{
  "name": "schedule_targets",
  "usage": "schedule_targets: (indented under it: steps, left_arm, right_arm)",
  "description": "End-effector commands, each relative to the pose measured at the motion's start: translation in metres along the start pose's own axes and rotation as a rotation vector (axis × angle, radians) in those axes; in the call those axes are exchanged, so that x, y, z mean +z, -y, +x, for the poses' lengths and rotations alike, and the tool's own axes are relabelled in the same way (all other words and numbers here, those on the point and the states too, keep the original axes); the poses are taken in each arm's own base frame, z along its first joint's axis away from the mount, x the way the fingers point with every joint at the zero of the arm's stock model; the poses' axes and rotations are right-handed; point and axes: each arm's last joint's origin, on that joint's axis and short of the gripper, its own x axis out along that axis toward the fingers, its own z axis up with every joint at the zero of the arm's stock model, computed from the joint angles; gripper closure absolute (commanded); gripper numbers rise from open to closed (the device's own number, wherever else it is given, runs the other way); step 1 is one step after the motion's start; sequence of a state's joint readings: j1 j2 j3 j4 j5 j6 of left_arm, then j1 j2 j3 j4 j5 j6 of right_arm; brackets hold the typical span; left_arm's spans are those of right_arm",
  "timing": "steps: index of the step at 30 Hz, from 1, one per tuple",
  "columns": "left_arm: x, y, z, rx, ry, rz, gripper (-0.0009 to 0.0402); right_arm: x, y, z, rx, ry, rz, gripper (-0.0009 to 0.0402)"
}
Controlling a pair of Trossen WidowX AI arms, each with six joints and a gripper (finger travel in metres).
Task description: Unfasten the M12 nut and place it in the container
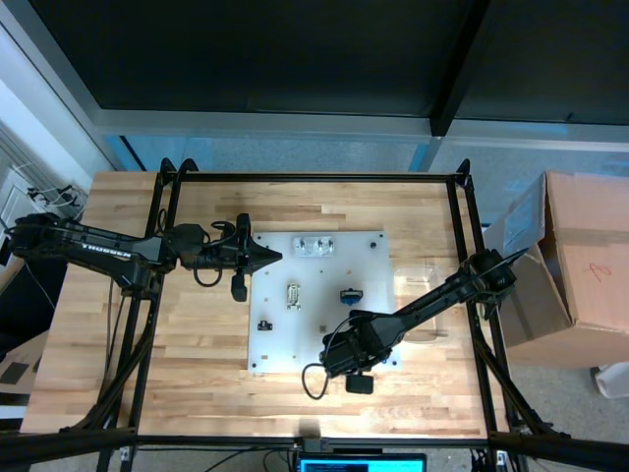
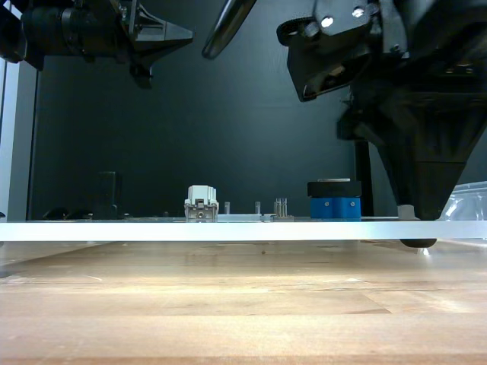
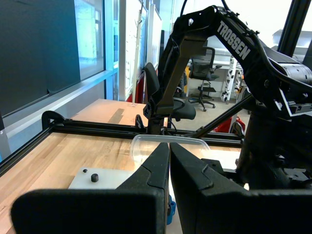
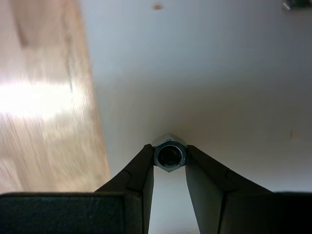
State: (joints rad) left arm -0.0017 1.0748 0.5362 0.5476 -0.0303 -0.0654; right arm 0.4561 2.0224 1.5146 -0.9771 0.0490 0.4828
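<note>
Now, the M12 nut point(image 4: 169, 155): you will find it pinched between the fingers point(image 4: 139, 174) of the right gripper point(image 4: 169, 158), one finger against each side. It sits over the white board point(image 4: 219, 73), close to where the board meets the wooden table point(image 4: 44, 97). Its bore looks dark.
On its stud or lifted: you cannot tell. In the low view the fingers cover that spot and no ribs show.
Your right gripper: clenched on the nut and pointing straight down at the board's near right part. In the low view its tips reach the level of the board's surface.
Your left gripper point(image 3: 169, 146): fingers pressed together with nothing between them. It hangs high, tips over the board's left part, pointing level toward the right.
The container point(image 1: 425, 295): a clear tub lying on the table just beside the board's right edge, apart from the right gripper's tips.
Also on the board: a white connector point(image 2: 201, 205) and a blue block point(image 2: 334, 207) with a black cap, both left of the right gripper in the low view.
Around the table: a cardboard box point(image 1: 580, 265) off its right side and a laptop screen point(image 1: 359, 462) at its near edge.
</note>
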Motion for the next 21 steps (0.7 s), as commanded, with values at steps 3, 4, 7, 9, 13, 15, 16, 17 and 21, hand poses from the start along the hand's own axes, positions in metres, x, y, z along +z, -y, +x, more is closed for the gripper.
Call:
schedule_targets:
  steps: [3, 4, 7, 9, 13, 15, 16, 17, 21]
  left_arm:
    - [-0.0001, -0.0001, 0.0001, 0.000, 0.000, 0.000, 0.0393]
    - [-0.0001, 0.0000, 0.0001, 0.000, 0.000, 0.000, 0.0393]
    - [0.0000, -0.0001, 0.0001, 0.001, 0.000, 0.000, 0.0393]
    - [-0.0001, -0.0001, 0.0001, 0.001, 0.000, 0.000, 0.0393]
    - [-0.0001, -0.0001, 0.0001, 0.000, 0.000, 0.000, 0.0393]
    - [-0.0001, -0.0001, 0.0001, 0.000, 0.000, 0.000, 0.0393]
    - [-0.0001, -0.0001, 0.0001, 0.000, 0.000, 0.000, 0.0393]
    - [0.0000, 0.0000, 0.0001, 0.000, 0.000, 0.000, 0.0393]
    - [-0.0001, -0.0001, 0.0001, 0.001, 0.000, 0.000, 0.0393]
  right_arm:
    - [0.0003, -0.0001, -0.0003, 0.000, 0.005, -0.263, 0.0377]
    - [0.0003, -0.0001, -0.0003, 0.000, 0.005, -0.317, 0.0378]
    - [0.0002, 0.0000, -0.0003, 0.000, 0.004, -0.473, 0.0377]
    - [0.0002, -0.0001, -0.0003, 0.000, 0.004, -0.567, 0.0377]
    - [0.0003, 0.0001, -0.0009, -0.001, 0.007, -0.742, 0.0377]
    - [0.0004, 0.0001, -0.0010, -0.001, 0.009, -0.844, 0.0377]
    - [0.0005, 0.0000, -0.0010, -0.001, 0.009, -0.894, 0.0377]
    - [0.0005, 0.0000, -0.0010, -0.002, 0.010, -0.940, 0.0377]
    - [0.0006, 0.0000, -0.0009, -0.003, 0.010, -1.073, 0.0377]
